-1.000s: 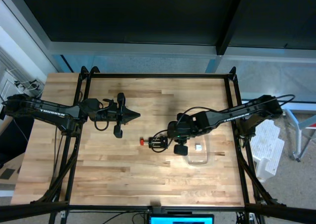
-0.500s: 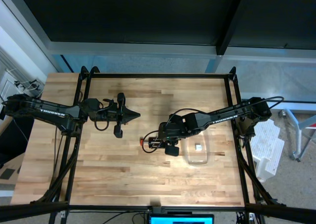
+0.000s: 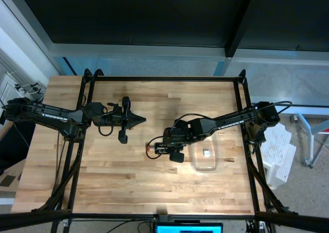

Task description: Pick the RCA connector and install on taskboard

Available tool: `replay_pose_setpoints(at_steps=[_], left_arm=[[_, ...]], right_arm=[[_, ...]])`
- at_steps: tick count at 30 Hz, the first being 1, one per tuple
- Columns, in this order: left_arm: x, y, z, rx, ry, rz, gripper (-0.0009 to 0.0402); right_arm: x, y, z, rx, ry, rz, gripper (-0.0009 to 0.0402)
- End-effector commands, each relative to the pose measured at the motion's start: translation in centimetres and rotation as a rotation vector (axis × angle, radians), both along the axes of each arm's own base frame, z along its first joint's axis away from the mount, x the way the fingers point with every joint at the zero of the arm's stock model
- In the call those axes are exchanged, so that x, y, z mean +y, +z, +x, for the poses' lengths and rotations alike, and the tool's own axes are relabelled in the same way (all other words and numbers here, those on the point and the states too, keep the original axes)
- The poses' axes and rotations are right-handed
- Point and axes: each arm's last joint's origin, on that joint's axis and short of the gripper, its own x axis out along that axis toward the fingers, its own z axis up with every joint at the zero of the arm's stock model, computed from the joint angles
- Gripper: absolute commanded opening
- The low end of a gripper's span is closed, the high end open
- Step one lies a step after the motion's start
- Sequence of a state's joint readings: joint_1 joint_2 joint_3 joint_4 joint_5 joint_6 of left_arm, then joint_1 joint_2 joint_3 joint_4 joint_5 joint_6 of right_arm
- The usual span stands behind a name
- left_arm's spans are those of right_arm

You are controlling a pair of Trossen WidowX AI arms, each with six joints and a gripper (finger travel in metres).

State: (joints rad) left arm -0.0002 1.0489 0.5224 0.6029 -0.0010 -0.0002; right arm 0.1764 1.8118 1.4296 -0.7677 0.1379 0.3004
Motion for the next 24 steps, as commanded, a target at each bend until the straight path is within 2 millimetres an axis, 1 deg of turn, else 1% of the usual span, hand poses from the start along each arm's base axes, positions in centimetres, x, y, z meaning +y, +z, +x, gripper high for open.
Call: replay_pose_setpoints(at_steps=[1,6,24], left_arm=[[0.01,0.02,0.0,-0.001,0.0,0.0,0.0],[0.01,0.02,0.0,-0.001,0.0,0.0,0.0],[0.0,0.01,0.0,0.0,0.0,0.0,0.0]], right_arm=[[0.06,-0.43,0.28,0.0,0.003,0.001,0.0],[0.09,-0.83,0.48,0.006,0.003,0.001,0.0],[0.09,-1.22,0.27,0.022,0.001,0.004,0.0]])
